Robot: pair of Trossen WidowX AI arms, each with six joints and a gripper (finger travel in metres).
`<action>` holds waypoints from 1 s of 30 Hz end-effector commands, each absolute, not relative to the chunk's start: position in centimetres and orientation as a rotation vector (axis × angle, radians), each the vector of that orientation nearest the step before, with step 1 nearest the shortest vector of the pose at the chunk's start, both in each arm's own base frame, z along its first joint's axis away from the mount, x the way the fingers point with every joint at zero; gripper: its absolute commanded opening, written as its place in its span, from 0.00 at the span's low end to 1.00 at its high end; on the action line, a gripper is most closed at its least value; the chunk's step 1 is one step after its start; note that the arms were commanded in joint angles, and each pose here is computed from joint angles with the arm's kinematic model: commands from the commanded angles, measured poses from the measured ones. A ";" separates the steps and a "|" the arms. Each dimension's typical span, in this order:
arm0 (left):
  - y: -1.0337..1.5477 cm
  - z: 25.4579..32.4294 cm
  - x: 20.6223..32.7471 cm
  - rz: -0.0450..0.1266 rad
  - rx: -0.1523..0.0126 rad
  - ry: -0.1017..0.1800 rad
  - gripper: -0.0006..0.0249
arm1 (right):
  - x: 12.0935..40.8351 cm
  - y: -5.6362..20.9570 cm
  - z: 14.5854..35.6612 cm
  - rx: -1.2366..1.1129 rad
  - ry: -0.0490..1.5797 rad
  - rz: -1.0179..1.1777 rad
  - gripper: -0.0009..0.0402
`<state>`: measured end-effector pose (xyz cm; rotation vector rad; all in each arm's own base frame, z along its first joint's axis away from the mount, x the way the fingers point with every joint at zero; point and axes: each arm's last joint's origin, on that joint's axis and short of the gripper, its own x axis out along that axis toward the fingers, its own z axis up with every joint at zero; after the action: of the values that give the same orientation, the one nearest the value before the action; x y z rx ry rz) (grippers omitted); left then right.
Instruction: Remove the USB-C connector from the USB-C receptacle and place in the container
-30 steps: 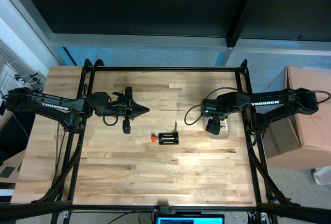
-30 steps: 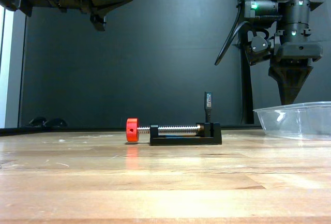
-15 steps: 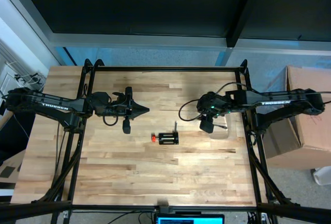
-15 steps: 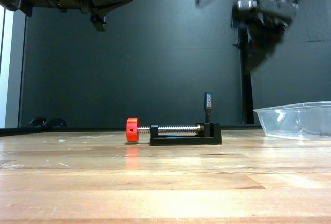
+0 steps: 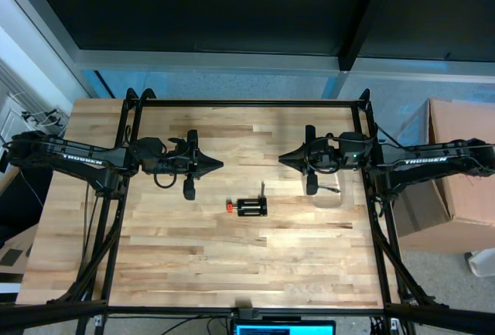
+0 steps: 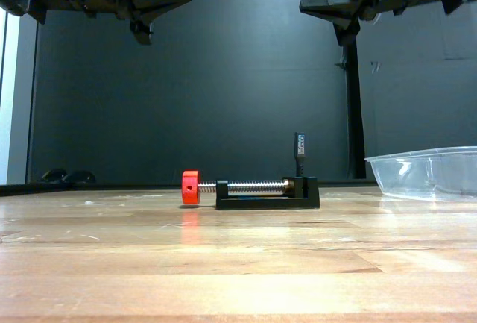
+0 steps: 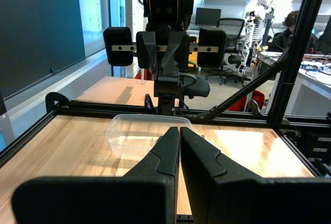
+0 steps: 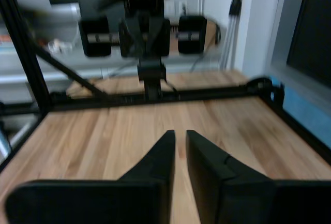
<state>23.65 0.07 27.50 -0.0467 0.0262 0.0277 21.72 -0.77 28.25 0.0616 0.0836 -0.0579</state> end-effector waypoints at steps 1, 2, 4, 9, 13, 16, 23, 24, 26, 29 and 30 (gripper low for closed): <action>0.08 27.49 23.7 0.028 -0.047 0.026 0.02 | 21.6 -0.8 27.4 0.062 0.010 -0.056 0.02; 0.08 27.49 23.7 0.028 -0.047 0.026 0.02 | 21.5 -0.8 27.3 0.067 -0.017 -0.055 0.03; 0.08 27.49 23.7 0.028 -0.047 0.026 0.02 | 21.4 -0.7 27.1 0.071 -0.060 -0.046 0.02; 0.08 27.50 23.7 0.028 -0.047 0.026 0.02 | 21.2 -0.7 26.7 0.081 -0.072 -0.028 0.02; 0.08 27.49 23.7 0.028 -0.047 0.027 0.02 | 21.2 -0.7 26.7 0.092 -0.071 -0.028 0.02; 0.08 27.49 23.7 0.028 -0.047 0.026 0.02 | 21.2 -0.7 26.6 0.096 -0.065 -0.029 0.02; 0.08 27.49 23.7 0.028 -0.047 0.026 0.02 | 21.2 -0.7 26.5 0.099 -0.046 -0.030 0.02; 0.08 27.49 23.7 0.028 -0.047 0.026 0.02 | 21.2 -0.7 26.5 0.098 -0.050 -0.030 0.02; 0.08 27.49 23.7 0.028 -0.047 0.026 0.02 | 21.2 -0.7 26.5 0.098 -0.051 -0.030 0.02; 0.07 27.49 23.7 0.028 -0.047 0.026 0.02 | 21.2 -0.7 26.5 0.099 -0.051 -0.031 0.02; 0.08 27.49 23.7 0.028 -0.047 0.026 0.02 | 21.2 -0.7 26.5 0.098 -0.051 -0.031 0.02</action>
<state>23.65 0.08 27.48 -0.0471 0.0266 0.0281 21.23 -0.74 26.48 0.0984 -0.0502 -0.0304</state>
